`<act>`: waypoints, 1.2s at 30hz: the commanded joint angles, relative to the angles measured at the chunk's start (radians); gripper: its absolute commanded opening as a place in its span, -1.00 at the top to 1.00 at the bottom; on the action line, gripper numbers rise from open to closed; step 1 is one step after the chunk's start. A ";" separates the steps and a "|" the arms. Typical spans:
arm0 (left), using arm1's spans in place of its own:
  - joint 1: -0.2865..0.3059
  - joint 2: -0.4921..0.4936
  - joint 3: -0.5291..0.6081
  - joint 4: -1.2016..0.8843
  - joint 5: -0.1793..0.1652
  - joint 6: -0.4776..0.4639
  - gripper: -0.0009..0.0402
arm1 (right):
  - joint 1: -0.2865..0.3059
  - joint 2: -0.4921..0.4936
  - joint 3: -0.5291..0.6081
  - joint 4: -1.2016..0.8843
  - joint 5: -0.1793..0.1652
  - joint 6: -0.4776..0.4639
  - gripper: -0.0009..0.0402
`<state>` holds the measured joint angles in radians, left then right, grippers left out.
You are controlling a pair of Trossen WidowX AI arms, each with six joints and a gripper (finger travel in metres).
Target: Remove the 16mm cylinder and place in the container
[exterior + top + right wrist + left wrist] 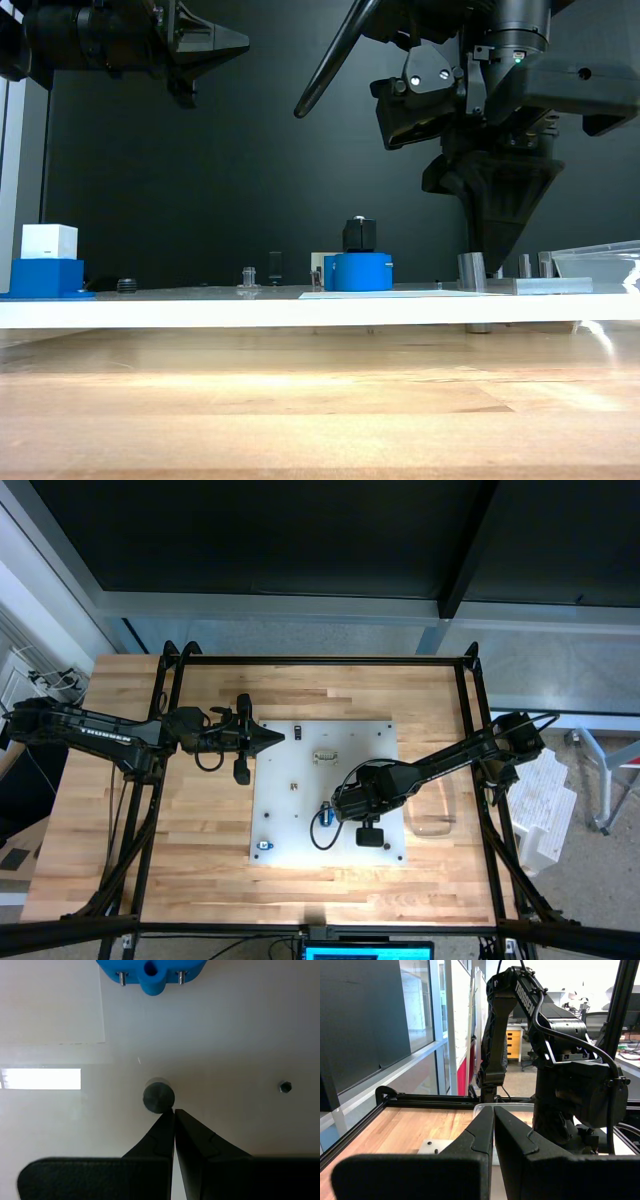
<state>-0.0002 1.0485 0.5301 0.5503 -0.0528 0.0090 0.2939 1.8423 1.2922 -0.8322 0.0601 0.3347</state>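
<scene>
1. The right end effector points straight down over the white board. Its fingers are clenched together on nothing, and the tips sit just beside the cylinder.
2. In the low view the cylinder stands upright in the board, with the blue fitting at its 9 o'clock. The right end effector hangs right against it at its 3 o'clock side.
3. The left end effector is parked high above the board's 9 o'clock edge. Its fingers are pressed together and hold nothing.
4. The tub lies on the wooden surface at 3 o'clock from the board, so the carry is short.
5. I'd judge the peg to be rigid, dense for its size and slick. It won't crush, but smooth metal can squirt out of a shallow pinch.
6. It looks seated in a hole, so a tilted pull may bind.
7. The fingers must part first, straddle the peg across its width, and grip the exposed side wall low down. Then it should be lifted straight up.
</scene>
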 commanded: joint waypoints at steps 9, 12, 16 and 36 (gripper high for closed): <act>0.000 0.000 0.000 0.000 0.000 0.000 0.96 | 0.001 -0.035 0.000 -0.040 -0.007 -0.003 0.96; 0.000 0.000 0.000 0.000 0.000 0.000 0.96 | 0.002 -0.045 -0.002 -0.048 -0.007 -0.003 0.96; 0.000 0.000 0.000 0.000 0.000 0.000 0.96 | 0.005 -0.054 -0.008 -0.048 -0.006 -0.003 0.96; 0.000 0.000 0.000 0.000 0.000 0.000 0.96 | 0.029 -0.134 -0.039 -0.036 0.001 -0.002 0.96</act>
<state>-0.0002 1.0485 0.5297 0.5503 -0.0525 0.0090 0.3225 1.7081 1.2530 -0.8730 0.0597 0.3317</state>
